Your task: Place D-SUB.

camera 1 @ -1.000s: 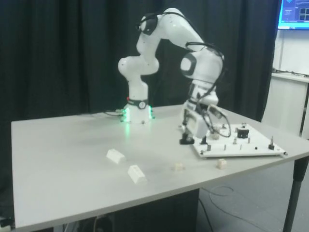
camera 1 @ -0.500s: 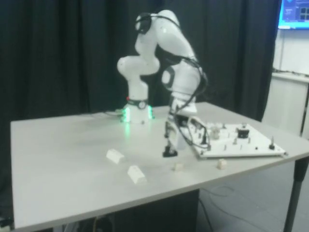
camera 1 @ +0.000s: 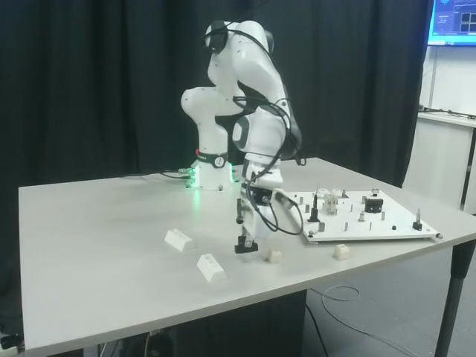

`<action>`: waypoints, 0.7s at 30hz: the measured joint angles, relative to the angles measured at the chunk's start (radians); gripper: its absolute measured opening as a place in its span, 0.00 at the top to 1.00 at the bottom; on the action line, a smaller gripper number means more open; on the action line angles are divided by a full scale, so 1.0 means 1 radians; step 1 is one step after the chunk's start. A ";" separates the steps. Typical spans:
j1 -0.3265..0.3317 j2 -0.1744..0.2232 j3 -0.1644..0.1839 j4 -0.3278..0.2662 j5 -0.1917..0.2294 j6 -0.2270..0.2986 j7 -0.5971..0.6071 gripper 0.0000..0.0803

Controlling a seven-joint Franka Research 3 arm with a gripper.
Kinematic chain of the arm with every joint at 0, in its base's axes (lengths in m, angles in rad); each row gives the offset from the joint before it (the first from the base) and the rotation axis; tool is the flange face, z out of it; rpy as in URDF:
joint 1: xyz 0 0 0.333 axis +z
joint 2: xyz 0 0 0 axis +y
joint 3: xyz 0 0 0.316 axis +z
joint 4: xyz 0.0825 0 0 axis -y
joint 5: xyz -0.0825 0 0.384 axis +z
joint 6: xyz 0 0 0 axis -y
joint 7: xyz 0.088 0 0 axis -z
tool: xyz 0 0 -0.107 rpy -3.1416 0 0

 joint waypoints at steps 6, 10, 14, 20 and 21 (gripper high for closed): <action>-0.011 0.002 0.000 -0.034 0.001 0.060 -0.024 0.81; -0.014 0.004 0.000 -0.049 0.001 0.088 -0.035 0.81; -0.014 0.007 0.000 -0.055 0.001 0.102 -0.041 0.81; -0.014 0.011 0.001 -0.055 0.001 0.111 -0.041 0.45; -0.013 0.011 0.001 -0.054 0.001 0.114 -0.042 0.45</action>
